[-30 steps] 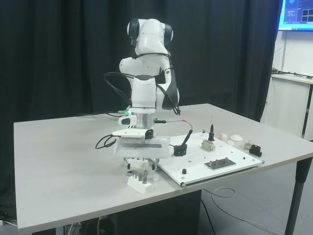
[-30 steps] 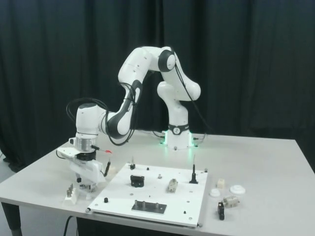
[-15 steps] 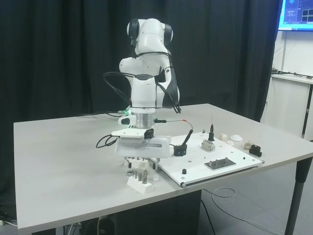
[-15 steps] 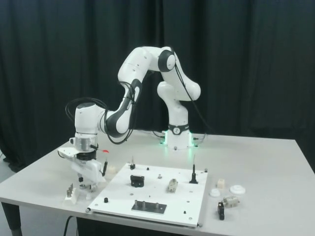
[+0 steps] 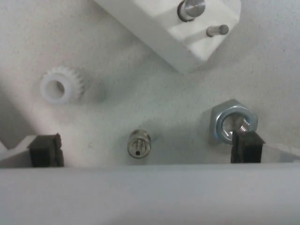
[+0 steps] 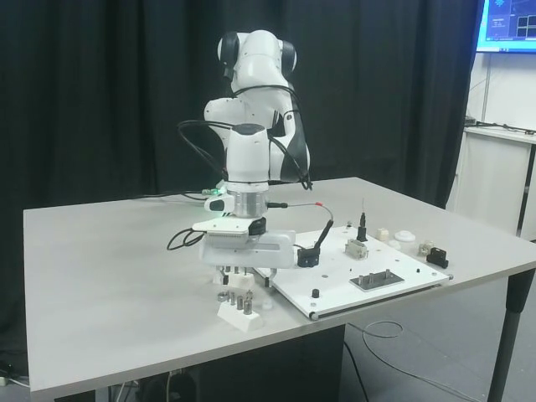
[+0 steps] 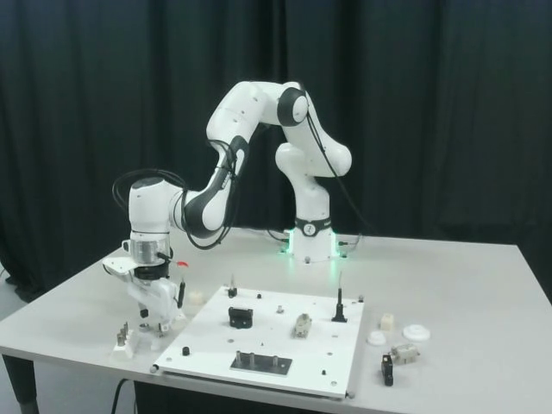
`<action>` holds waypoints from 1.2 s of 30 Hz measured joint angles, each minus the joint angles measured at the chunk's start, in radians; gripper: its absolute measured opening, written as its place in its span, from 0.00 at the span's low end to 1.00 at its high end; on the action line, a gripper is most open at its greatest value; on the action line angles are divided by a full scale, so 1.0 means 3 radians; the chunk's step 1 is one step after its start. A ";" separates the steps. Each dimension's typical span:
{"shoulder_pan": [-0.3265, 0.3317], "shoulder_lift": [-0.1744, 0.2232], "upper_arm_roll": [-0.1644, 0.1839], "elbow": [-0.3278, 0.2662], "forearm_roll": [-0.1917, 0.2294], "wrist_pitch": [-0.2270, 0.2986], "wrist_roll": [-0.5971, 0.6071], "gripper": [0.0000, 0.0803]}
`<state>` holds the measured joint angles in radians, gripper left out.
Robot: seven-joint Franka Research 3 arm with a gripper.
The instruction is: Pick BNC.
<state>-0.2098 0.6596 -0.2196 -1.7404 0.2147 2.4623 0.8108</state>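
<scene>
- The gripper point(image 5: 145, 149) is shown with its jaws spread wide and nothing held; a black pad point(image 5: 45, 150) is seen at each edge of the gap.
- The BNC point(image 5: 139, 143), a small metal connector, is found standing on end on the grey table point(image 5: 140, 93), between the jaws and near the middle of the gap, apart from both pads.
- A metal hex nut point(image 5: 233, 123) lies just beside one pad, apparently close enough to be clipped on the way down.
- A white gear point(image 5: 61, 87) lies ahead of the other pad, clear of the gap.
- Further out from the jaws, a white block point(image 5: 154, 23) with metal pegs is seen, well apart from the connector.
- Over the past second the hand has been raised a little above the table by the white arm point(image 6: 251, 109) and shifted slightly toward the white board point(image 6: 368, 276), as seen from both room views.
- That shift is judged to be an alignment over the connector: the pick is not yet made, and a straight descent and closing are still called for.
</scene>
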 joint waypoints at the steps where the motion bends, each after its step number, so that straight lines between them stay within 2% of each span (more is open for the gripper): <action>1: 0.0000 0.0001 0.0000 -0.0001 0.0000 -0.0003 0.0000 1.00; 36: 0.0075 0.0120 -0.0056 0.0000 -0.0040 0.0049 0.0060 1.00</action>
<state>-0.1873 0.6957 -0.2365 -1.7404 0.2025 2.4770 0.8288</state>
